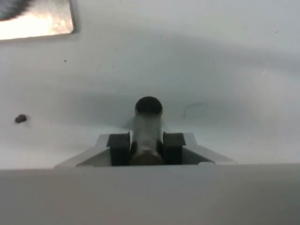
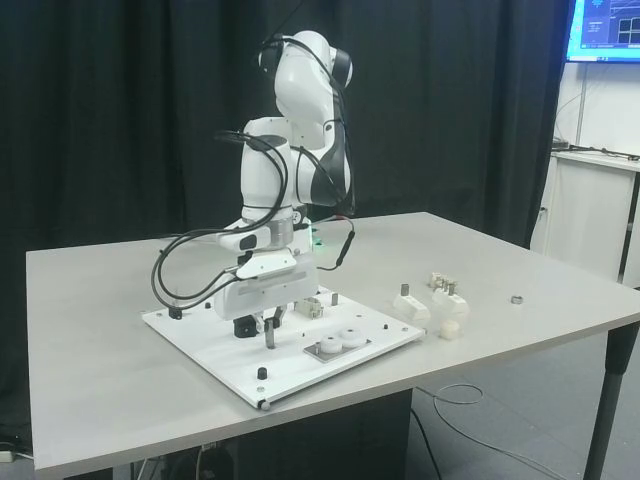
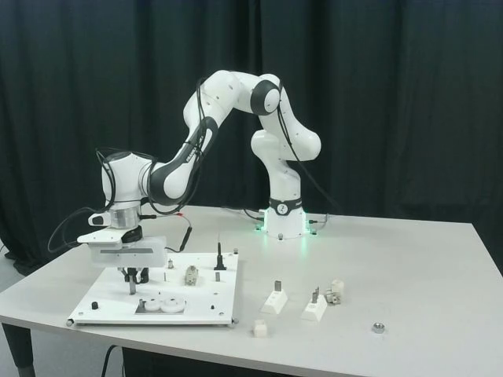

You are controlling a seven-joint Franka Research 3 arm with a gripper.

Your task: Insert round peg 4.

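Gripper [image 1: 146, 149] clamped on round peg [image 1: 147, 131], held upright just above white board [image 2: 225, 360]. No readable writing on board.

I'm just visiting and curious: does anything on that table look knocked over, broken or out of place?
Nothing stands out. The end effector holds the round peg upright over the white board, and the small white blocks beside the board stand upright.

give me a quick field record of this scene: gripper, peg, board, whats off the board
gripper: the gripper is shut on the round peg, low over the board
peg: upright, lower end close to the board surface
board: white board on the grey table, with two white gears near its front edge
off board: small white blocks and a nut beside it
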